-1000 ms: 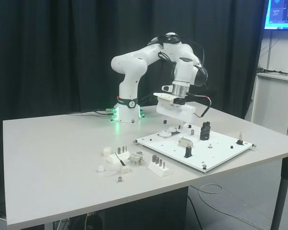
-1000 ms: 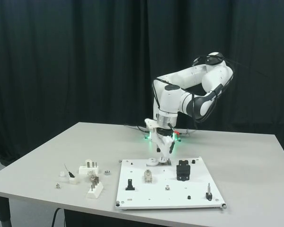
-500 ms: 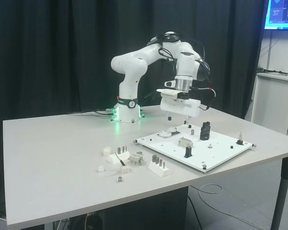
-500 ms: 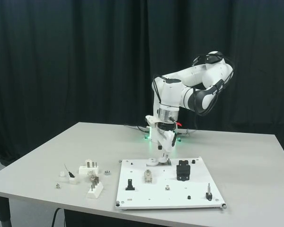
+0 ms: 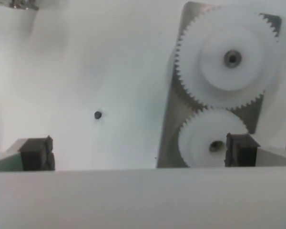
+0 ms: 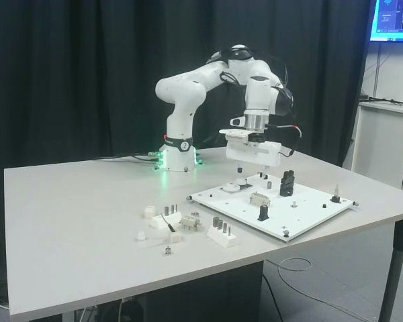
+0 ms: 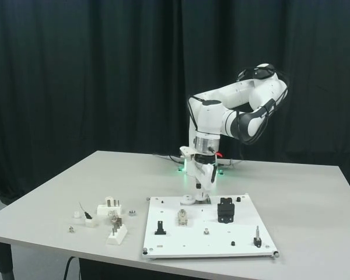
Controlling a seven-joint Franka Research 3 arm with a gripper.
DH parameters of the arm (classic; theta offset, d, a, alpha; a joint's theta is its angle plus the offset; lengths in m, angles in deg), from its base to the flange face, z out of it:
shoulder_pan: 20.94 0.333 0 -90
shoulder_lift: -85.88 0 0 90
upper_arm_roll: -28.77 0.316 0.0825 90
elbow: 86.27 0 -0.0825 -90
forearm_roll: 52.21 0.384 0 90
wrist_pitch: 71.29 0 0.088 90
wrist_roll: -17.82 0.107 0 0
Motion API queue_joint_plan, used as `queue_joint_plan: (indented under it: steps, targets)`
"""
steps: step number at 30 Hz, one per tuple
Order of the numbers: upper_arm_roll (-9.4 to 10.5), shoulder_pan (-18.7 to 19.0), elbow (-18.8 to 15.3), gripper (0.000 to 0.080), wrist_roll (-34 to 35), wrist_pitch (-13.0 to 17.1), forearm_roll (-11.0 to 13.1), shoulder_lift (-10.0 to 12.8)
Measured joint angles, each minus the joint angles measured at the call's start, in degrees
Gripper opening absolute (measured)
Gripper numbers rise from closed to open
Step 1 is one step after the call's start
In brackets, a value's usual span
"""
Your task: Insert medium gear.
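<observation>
Already seated on its peg at the wrist view's lower right, meshed with the larger white gear (image 5: 232, 57), the small white toothed plastic medium gear (image 5: 207, 140) looks light, rigid, best gripped across its toothed rim, beneath the empty hand (image 5: 138, 152), fingers apart.

White arm (image 7: 233, 108) bent over the white board's (image 7: 207, 245) far edge, gripper (image 7: 199, 189) hanging just above it; small white fixtures (image 7: 108, 219) grouped on grey table (image 7: 315, 204) beside the board
</observation>
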State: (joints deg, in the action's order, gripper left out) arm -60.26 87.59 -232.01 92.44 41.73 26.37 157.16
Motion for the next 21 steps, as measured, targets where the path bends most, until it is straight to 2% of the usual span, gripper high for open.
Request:
queue_joint_plan:
  steps: [9, 21]
  targets:
    - [2.58, -0.90, 0.32, 0.0800, -0.50, 2.22, 2.52, -0.08]
    - [3.83, -1.01, 0.54, 0.0800, -0.55, 3.41, 3.23, -0.13]
